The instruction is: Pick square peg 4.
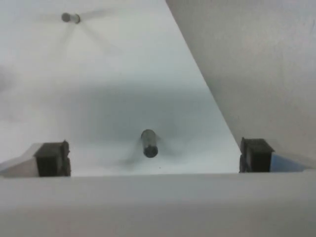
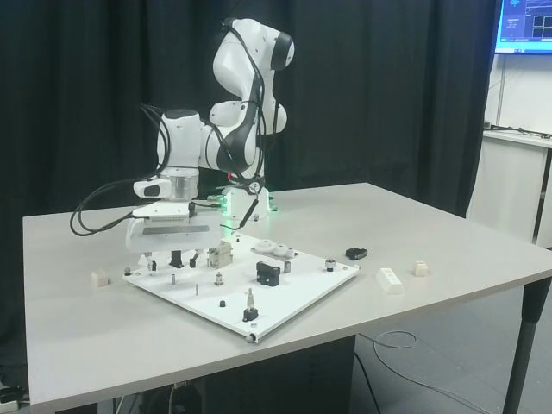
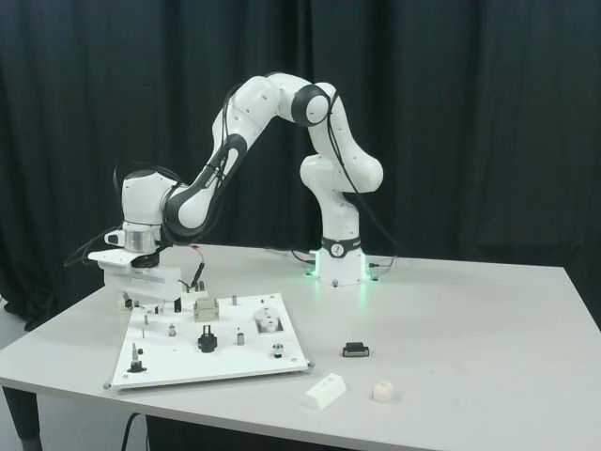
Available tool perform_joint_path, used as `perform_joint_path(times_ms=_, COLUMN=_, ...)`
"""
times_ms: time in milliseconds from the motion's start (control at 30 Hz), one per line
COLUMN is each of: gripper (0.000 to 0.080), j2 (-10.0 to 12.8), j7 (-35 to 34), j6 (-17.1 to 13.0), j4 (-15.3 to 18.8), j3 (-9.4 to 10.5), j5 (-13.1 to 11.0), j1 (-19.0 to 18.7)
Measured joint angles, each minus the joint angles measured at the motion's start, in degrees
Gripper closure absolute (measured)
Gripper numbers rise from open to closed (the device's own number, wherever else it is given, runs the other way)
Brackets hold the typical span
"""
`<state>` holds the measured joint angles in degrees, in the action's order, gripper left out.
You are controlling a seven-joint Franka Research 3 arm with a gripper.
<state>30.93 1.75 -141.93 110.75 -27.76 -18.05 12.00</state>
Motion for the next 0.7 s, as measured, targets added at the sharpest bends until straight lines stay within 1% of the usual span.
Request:
perform_joint_path(times_ms=33, gripper=0.0049, j2=-0.18, j7=0.00, j6=0.14, j4=-0.03, j3=0.00, j5=0.00, j1=-0.01)
perform_joint_path(times_ms=167, gripper=0.0049, j2=-0.80, j7=0.00, j6=0.65, j4=-0.13, j3=0.00, j5=0.00, j1=-0.03)
perform_joint_path(times_ms=200, gripper=0.0011, j2=-0.91, j7=0.00, j6=0.73, j4=-0.17, j3=0.00, j5=0.00, j1=-0.03)
perform_joint_path(times_ms=500, gripper=0.0004, j2=-1.83, j7=0.00, j6=1.47, j4=-0.58, j3=-0.04, j5=0.04, j1=-0.07)
perform_joint_path(times_ms=700, gripper=0.0003, j2=-2.14, j7=0.00, j6=2.25, j4=-1.62, j3=-0.25, j5=0.11, j1=-0.09)
